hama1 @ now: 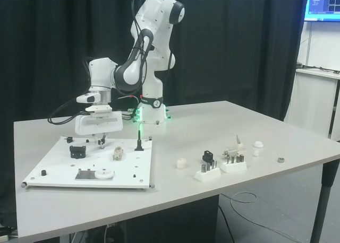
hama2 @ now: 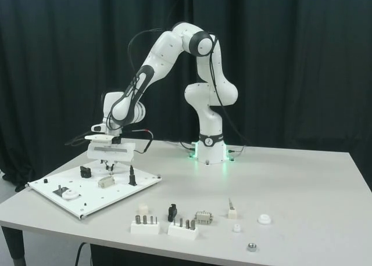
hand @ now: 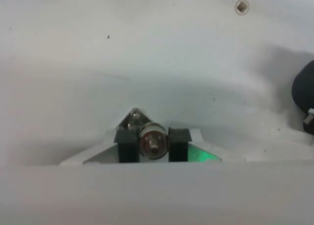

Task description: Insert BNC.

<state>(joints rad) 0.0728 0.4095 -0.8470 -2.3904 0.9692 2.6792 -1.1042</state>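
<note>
The BNC (hand: 153,142) sits clamped between the tool's (hand: 152,145) two black fingers (hand: 127,145), its long axis running down along them toward the white board (hama1: 64,166) just beneath. Whatever socket it must enter lies straight under the tool but cannot be made out. No readable writing shows on the board or counter (hama1: 223,126).

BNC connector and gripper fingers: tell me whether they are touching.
Touching. The wrist view shows the BNC connector pinched between the two black fingers of the gripper, one pressed against each side with no gap.
</note>
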